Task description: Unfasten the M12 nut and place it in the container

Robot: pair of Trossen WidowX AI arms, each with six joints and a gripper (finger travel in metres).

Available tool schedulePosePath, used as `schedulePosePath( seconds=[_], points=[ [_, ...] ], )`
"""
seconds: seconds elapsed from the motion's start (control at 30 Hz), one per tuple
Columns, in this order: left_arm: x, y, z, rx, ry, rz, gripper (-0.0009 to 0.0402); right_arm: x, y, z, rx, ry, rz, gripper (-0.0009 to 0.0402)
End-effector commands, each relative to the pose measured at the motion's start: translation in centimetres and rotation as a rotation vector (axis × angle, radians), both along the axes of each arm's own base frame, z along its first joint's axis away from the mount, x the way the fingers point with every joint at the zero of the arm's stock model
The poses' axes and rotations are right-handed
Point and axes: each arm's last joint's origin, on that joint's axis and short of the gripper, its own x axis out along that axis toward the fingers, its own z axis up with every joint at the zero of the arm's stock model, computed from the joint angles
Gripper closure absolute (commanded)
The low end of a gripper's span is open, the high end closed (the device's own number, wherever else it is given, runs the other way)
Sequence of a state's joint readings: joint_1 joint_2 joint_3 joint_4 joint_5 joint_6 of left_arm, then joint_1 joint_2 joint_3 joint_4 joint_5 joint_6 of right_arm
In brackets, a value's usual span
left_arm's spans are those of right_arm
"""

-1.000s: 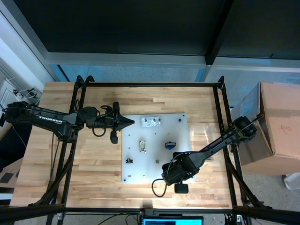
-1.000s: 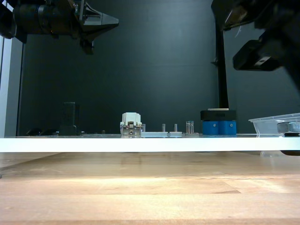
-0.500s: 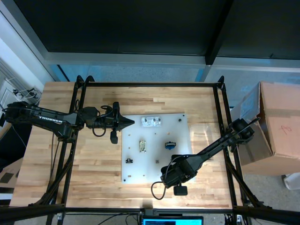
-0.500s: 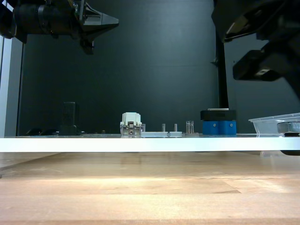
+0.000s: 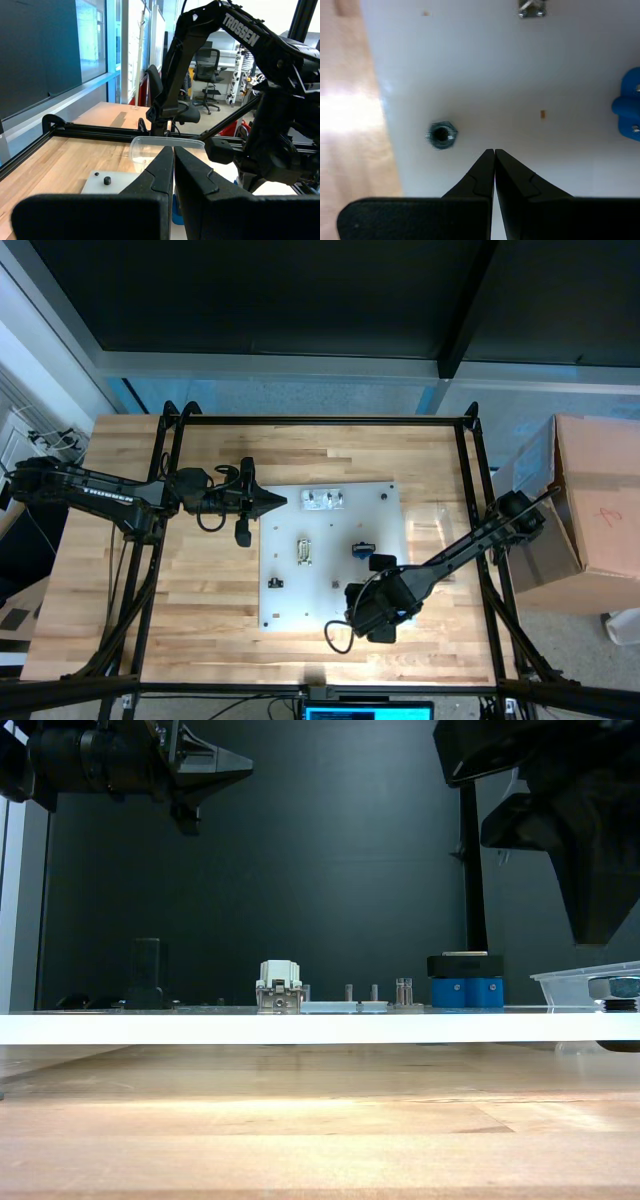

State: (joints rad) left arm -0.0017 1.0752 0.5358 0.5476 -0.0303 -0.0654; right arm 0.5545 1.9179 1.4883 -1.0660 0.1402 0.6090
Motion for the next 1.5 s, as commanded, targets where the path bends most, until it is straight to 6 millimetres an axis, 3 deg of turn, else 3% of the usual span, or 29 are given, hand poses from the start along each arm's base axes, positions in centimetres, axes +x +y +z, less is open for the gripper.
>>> schedulePosePath(
  seconds=[0.03,0.13,0.67,0.83,0.93,1.13,1.5],
  points=[
    [0.0,0.0,0.0,0.000,0.000,0.000,0.0393,0.0,0.5,0.2,0.110,0.042,0.008,0.0393],
    [0.0,0.0,0.0,0.000,-0.002,0.000,0.0393,0.2,0.9,0.0,0.191,0.062,0.019,0.0393],
    [0.0,0.0,0.0,0.000,-0.001,0.000,0.0393,0.8,1.1,-2.4,0.180,0.060,0.022,0.0393],
    [0.0,0.0,0.0,0.000,-0.001,0.000,0.0393,0.3,-0.1,-2.1,-0.064,0.008,-0.024,0.0393],
    [0.0,0.0,0.0,0.000,-0.002,0.000,0.0393,0.1,-0.4,-1.6,-0.095,0.006,-0.009,0.0393],
    [0.0,0.0,0.0,0.000,-0.002,0.000,0.0393,-0.2,-0.4,-0.8,-0.042,0.010,-0.020,0.0393],
    [0.0,0.0,0.0,0.000,0.000,0.000,0.0393,0.1,0.7,0.2,0.245,0.065,0.012,0.0393]
  ],
)
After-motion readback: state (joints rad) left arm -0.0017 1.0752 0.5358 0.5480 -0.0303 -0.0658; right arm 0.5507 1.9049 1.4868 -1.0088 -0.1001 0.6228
